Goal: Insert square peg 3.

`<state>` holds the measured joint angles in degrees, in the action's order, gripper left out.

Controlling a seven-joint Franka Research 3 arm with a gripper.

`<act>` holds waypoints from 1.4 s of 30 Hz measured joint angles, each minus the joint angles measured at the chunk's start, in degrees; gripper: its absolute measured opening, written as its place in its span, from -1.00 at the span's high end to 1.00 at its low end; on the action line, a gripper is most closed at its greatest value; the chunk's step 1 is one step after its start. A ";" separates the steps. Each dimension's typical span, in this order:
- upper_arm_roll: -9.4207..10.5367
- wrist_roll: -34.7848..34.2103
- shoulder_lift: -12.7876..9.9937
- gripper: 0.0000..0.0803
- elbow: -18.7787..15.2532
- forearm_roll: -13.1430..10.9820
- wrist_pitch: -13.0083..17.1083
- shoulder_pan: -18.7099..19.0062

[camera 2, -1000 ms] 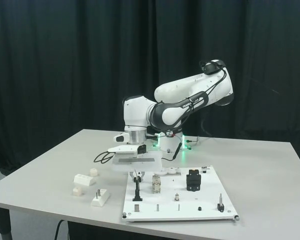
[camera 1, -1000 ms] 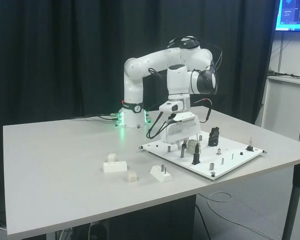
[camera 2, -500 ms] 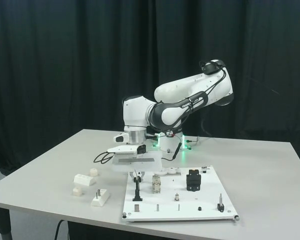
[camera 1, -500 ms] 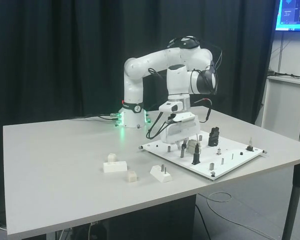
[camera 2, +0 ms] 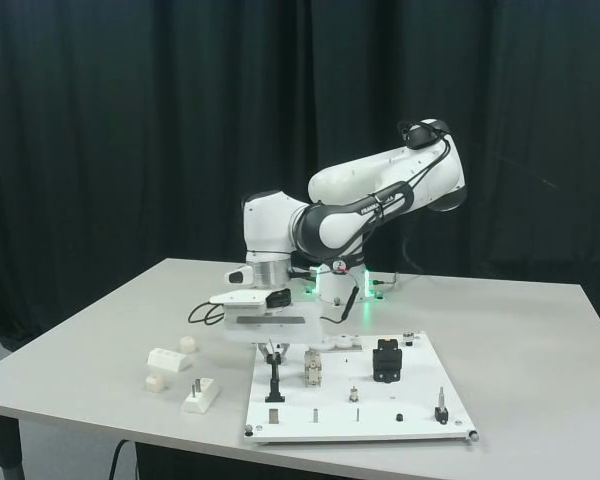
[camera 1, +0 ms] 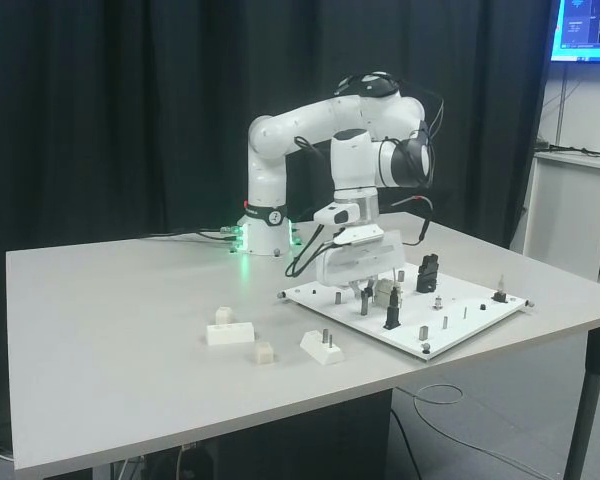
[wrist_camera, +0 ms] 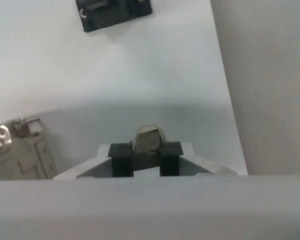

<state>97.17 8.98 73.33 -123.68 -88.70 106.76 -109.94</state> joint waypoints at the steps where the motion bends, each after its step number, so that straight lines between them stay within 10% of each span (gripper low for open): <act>1: 0.00 -0.82 0.00 0.73 0.00 -0.05 -0.02 -0.03; 19: 0.01 -8.88 0.02 0.73 -0.01 -0.76 -0.01 -0.38; 42: 0.11 5.42 0.15 0.73 0.11 -0.05 0.80 0.21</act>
<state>97.29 14.40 73.48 -123.57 -88.75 107.56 -109.73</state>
